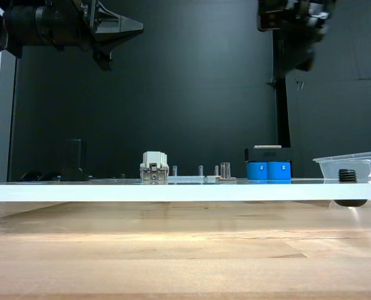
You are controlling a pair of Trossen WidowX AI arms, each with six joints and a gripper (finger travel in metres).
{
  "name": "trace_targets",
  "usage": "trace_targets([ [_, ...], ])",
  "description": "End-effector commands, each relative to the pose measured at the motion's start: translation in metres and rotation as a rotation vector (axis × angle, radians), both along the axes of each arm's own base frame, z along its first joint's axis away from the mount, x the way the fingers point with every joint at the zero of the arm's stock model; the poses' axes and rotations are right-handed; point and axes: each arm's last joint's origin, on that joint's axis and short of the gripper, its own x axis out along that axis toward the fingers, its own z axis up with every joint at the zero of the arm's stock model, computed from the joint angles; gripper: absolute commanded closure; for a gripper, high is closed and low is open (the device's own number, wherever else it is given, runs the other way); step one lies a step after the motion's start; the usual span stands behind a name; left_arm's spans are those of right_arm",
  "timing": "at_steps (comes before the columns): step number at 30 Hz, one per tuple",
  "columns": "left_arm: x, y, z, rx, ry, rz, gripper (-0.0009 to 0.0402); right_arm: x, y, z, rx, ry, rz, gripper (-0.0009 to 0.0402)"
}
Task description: Unfasten the M12 nut and place it in the container
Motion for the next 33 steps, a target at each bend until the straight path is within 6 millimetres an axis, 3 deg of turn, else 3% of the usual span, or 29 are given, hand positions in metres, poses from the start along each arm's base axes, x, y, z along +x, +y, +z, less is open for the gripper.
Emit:
trace_targets([
  [1,0.000,0.000,0.000,0.000,-0.001,0.000,0.0393,0.011,-0.003,0.004,-0.015,-0.138,0.098,0.0394],
  [7,0.000,0.000,0.000,0.000,-0.001,0.000,0.0393,0.028,-0.004,0.005,-0.083,-0.383,0.161,0.0394],
  [16,0.000,0.000,0.000,0.000,-0.001,0.000,0.0393,0.042,0.004,-0.009,-0.159,-0.794,0.200,0.0394],
  [24,0.000,0.000,0.000,0.000,-0.001,0.000,0.0393,0.036,0.005,-0.030,-0.166,-0.970,0.216,0.0394],
  [33,0.000,0.000,0.000,0.000,-0.001,0.000,0.0393,0.023,0.001,-0.049,-0.173,-1.004,0.184,0.0394],
])
